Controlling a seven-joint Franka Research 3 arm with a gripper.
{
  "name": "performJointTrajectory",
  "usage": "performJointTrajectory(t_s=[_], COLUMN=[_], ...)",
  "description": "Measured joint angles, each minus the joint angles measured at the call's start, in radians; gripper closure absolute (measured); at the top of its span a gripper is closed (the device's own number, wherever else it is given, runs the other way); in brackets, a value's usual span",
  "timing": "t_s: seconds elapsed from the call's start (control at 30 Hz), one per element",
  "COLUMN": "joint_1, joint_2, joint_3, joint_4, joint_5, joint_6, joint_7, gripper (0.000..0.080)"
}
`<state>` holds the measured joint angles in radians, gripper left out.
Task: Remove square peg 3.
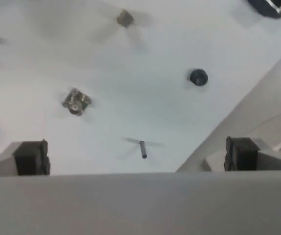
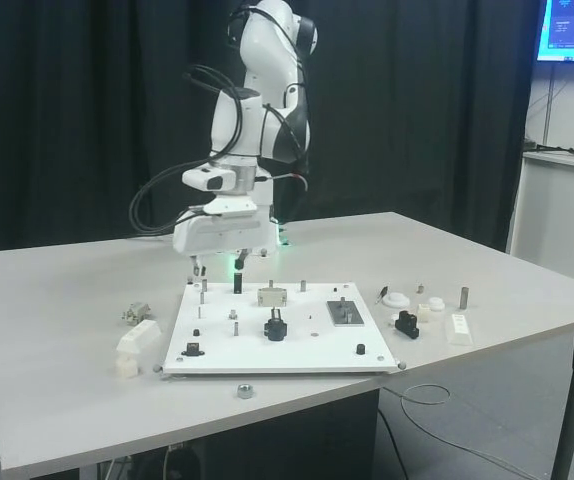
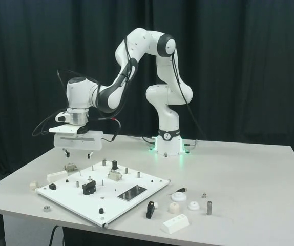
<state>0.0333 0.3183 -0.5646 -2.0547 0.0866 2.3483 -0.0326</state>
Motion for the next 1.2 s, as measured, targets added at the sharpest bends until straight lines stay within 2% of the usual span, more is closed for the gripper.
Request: performJointTrajectory(t_s=[0.4,0.83,0.97,1.2], joint_1=[-0.016,-0.013,-0.011,-0.011], joint_2=[0.0,0.004,0.009,0.018], joint_3=[-0.016,-0.003,0.003,0.016], joint_4=[-0.035,-0.067,-0.07,-0.074], joint_5=[0.052,0.2,0.227,0.248], joint_6=[0.032,0.106,0.116,0.129], joint_7=[-0.032,-0.112,-0.121,-0.13], gripper=[0.0003,0.0003,0.0003,0.0003])
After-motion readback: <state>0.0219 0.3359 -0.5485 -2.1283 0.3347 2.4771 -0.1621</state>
